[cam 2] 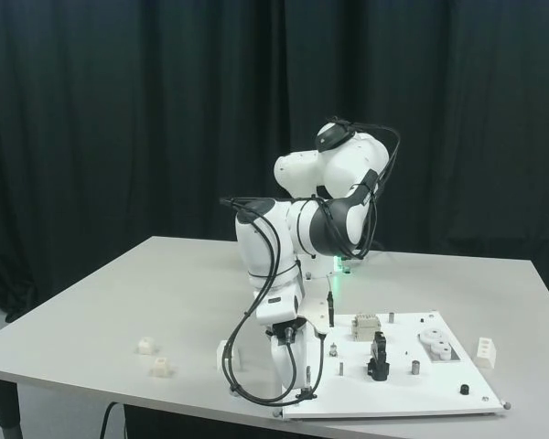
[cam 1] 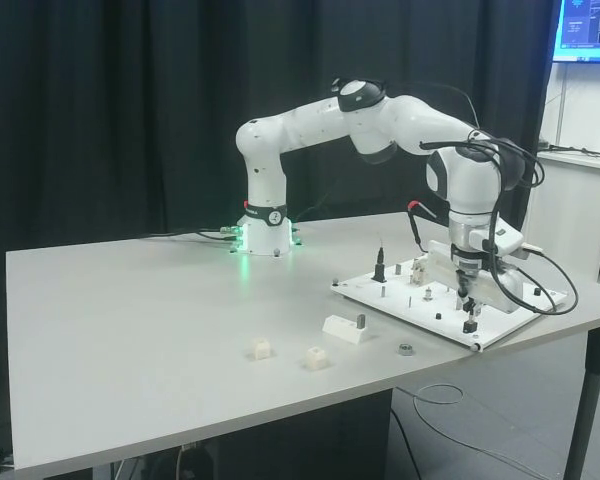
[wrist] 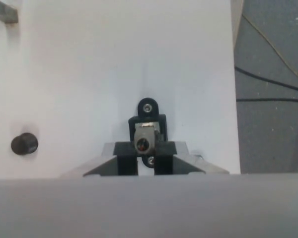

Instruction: Insert Ethernet.

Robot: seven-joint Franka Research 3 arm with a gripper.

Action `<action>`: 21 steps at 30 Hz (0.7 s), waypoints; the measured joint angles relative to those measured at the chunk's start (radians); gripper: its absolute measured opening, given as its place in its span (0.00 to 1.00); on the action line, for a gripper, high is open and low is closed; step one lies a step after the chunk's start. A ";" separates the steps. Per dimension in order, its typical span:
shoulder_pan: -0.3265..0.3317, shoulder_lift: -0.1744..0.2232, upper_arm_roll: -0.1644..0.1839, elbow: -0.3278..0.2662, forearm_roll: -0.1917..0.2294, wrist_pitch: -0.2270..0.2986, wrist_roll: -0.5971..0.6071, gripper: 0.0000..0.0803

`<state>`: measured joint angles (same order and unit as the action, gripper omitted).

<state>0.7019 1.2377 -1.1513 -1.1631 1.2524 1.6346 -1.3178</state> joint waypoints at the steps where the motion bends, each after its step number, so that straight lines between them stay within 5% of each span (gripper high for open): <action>1: 0.000 0.000 0.000 0.000 0.000 0.000 0.000 0.08; 21: -0.002 0.003 0.003 0.000 -0.011 0.005 0.007 0.08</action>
<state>0.6996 1.2407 -1.1487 -1.1631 1.2418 1.6397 -1.3112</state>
